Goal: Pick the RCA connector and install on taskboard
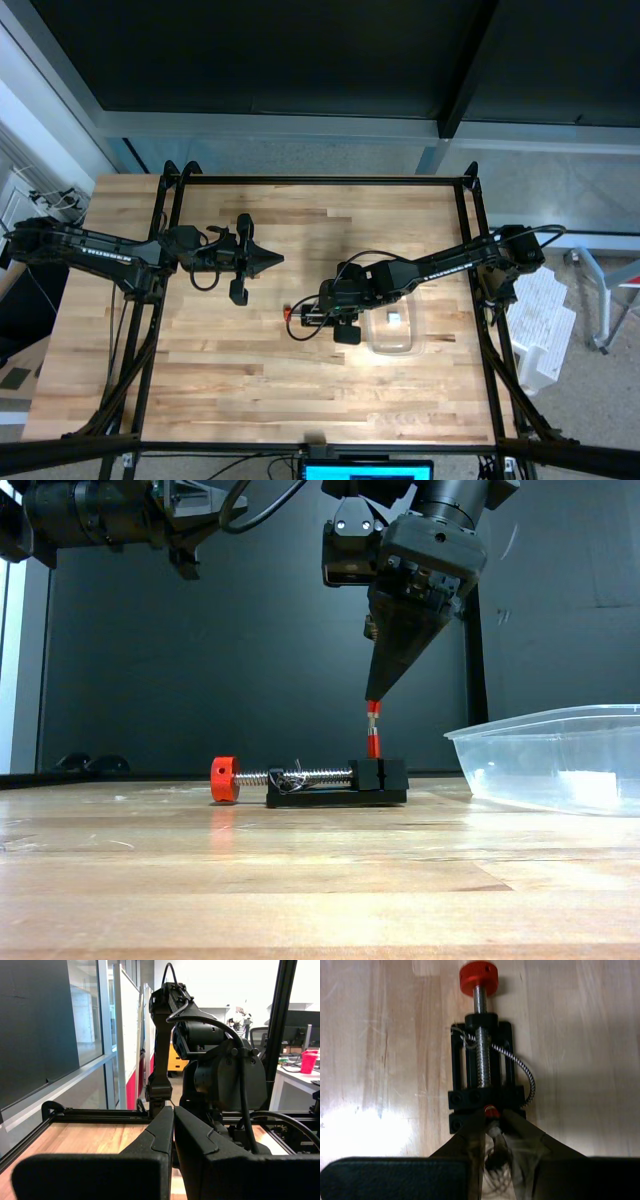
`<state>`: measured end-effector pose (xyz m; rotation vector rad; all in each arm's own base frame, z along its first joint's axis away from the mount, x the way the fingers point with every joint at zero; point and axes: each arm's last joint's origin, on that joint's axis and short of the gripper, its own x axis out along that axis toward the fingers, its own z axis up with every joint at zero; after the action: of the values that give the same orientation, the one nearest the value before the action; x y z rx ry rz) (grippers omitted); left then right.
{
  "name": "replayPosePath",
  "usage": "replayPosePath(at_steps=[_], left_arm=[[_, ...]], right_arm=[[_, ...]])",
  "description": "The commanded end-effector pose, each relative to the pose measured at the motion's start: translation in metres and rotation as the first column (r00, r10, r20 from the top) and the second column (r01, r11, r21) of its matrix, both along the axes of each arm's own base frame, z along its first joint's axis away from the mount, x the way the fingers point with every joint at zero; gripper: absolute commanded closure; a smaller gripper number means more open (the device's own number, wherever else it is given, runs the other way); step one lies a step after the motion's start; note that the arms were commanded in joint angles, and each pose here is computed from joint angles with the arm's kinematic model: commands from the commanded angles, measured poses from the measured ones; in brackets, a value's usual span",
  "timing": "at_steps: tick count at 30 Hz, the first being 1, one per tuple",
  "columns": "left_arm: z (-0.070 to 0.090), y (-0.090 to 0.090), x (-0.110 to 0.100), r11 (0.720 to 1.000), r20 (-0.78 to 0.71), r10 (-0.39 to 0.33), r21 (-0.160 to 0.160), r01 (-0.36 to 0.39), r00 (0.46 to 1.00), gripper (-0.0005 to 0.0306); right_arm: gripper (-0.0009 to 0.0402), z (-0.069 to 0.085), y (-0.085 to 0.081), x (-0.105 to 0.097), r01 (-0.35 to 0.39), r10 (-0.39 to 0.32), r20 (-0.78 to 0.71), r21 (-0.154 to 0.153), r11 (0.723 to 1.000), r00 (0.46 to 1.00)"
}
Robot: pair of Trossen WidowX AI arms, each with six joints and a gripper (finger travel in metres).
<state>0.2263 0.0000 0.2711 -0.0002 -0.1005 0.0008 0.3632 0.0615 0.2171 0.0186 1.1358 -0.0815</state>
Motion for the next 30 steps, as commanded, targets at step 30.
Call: replayPosePath(at_steps=[30], left_arm=[[0.0,0.0001,0.0001,1.0,0.0,0.0,0.0,0.0,1.0,0.03]], right_arm=[[0.0393,0.0005,-0.0007,0.0004,-0.003,0.003,0.009,0.017,1.0,1.0]])
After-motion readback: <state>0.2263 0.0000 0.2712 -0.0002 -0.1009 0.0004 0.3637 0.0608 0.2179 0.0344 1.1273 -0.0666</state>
